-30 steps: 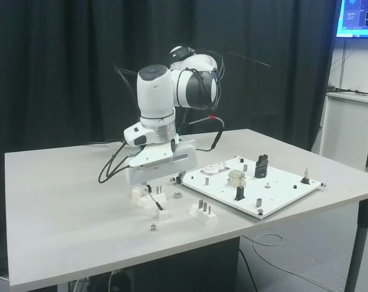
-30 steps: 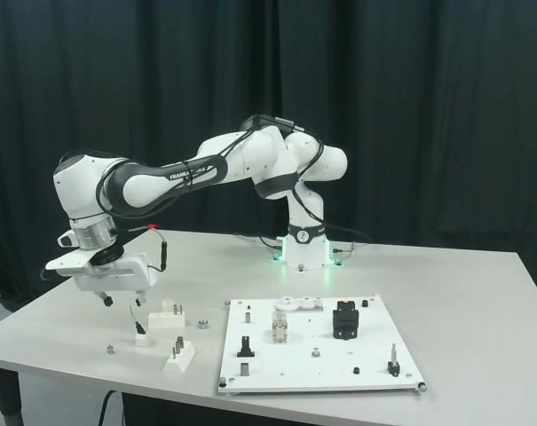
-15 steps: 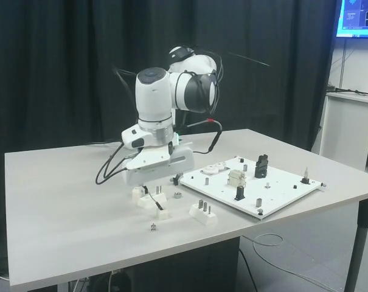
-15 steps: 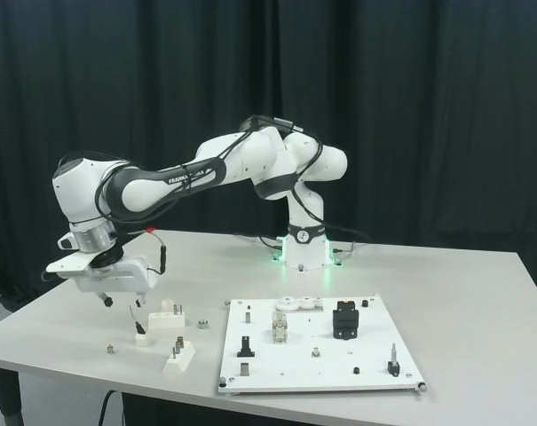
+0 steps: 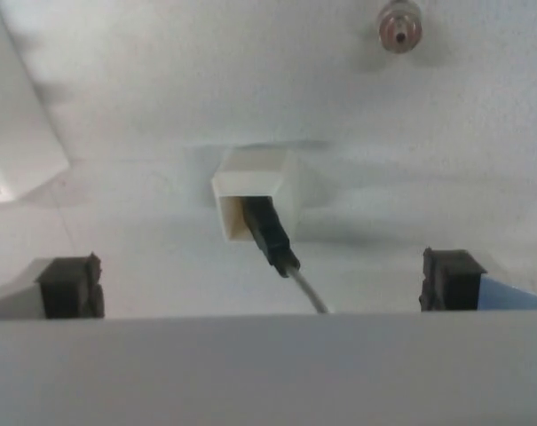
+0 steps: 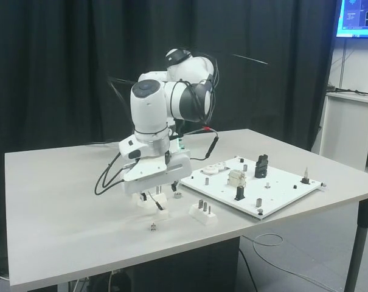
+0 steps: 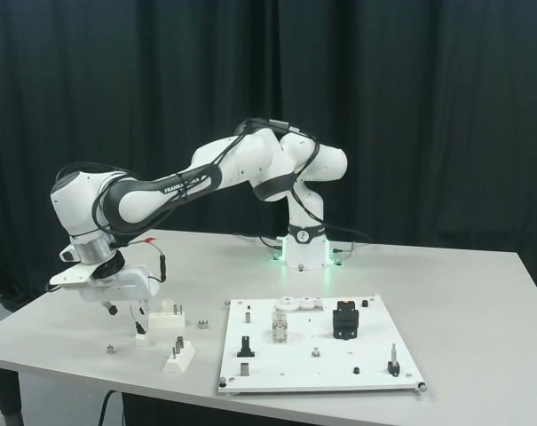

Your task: Pick USB.

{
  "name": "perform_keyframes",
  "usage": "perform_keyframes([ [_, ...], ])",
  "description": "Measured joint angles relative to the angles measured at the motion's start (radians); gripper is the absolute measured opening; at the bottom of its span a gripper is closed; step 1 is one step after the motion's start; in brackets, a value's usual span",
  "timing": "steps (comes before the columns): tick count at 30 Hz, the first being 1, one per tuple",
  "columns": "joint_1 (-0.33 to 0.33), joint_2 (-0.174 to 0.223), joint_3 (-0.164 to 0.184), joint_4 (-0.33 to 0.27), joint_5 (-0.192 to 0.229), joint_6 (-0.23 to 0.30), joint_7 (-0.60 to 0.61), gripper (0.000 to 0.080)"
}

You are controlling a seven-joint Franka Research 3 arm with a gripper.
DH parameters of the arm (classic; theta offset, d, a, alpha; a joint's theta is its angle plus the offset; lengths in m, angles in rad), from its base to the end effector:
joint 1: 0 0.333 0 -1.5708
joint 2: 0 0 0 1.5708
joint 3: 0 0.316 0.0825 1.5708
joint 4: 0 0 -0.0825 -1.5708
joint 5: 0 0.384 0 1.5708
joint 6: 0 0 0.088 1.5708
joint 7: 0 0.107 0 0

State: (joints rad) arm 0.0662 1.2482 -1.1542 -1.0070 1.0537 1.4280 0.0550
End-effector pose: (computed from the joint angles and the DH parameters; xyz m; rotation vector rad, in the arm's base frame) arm 0.6615 -0.3314 0.2529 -2.7231 1.2940 0.4296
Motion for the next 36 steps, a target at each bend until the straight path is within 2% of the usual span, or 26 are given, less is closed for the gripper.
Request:
perform_keyframes([
  [21,-0.019,0.000,0.090,0.000,-0.073,0.041,0.000,0.0800],
  [36,-0.020,-0.002,0.126,0.001,-0.139,0.056,0.000,0.0800],
])
